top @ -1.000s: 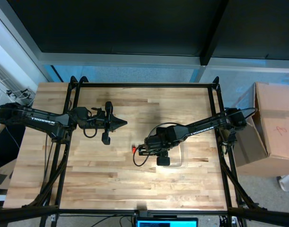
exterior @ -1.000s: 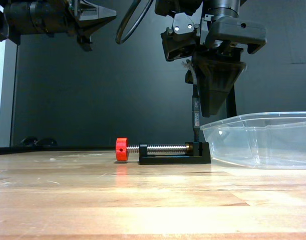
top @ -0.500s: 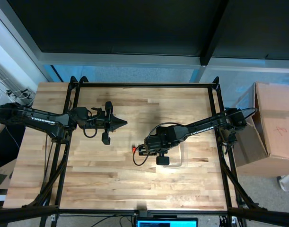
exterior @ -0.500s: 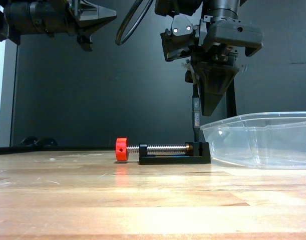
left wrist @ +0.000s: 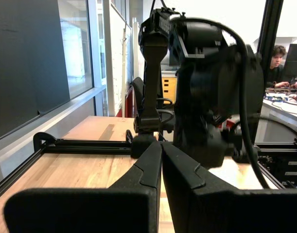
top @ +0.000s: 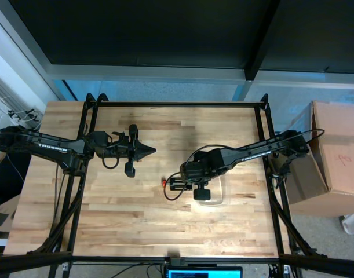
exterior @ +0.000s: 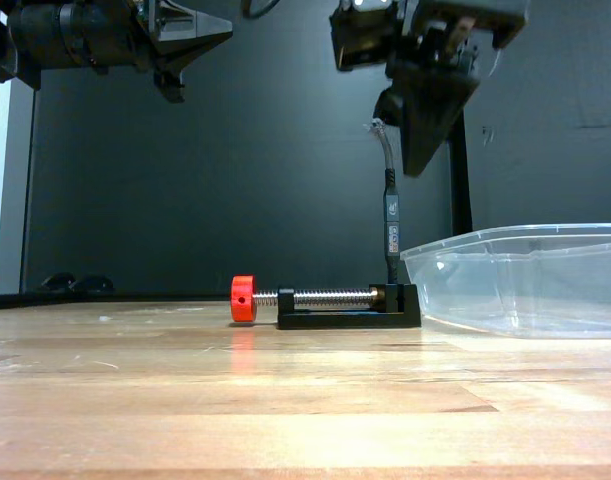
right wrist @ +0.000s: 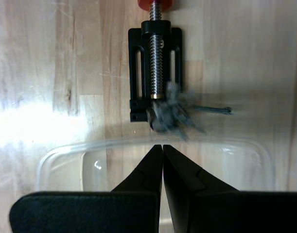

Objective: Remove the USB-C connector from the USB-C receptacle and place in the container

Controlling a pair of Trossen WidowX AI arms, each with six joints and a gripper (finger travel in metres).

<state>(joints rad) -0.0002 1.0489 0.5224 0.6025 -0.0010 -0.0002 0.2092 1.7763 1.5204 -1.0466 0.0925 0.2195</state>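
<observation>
USB-C connector (exterior: 391, 225) stands upright with its lower end down in the end block of a small black screw clamp (exterior: 350, 305). It looks seated, not lifted out, and I cannot make out the USB-C receptacle itself there. A short grey cable stub (exterior: 382, 140) curves off its top.

My right gripper (exterior: 415, 168) hangs above the connector, a little toward the container side. The tips are clear of the connector body, and the cable stub rises just beside my fingers; I cannot tell whether it touches them. In the right wrist view the right gripper (right wrist: 162, 148) has its two fingers pressed together with nothing between them. Beyond the tips the connector (right wrist: 167, 114) shows as a grey blur at the clamp's end (right wrist: 155, 73).

The clear plastic container (exterior: 525, 275) sits on the wooden table (exterior: 285, 400), its rim just beside that end of the clamp. The clamp's red knob (exterior: 243, 298) points away from it.

My left gripper (top: 150, 150) hovers high over the table's left half, well apart from the clamp. Its fingers are closed on each other and hold nothing (left wrist: 161, 145).
</observation>
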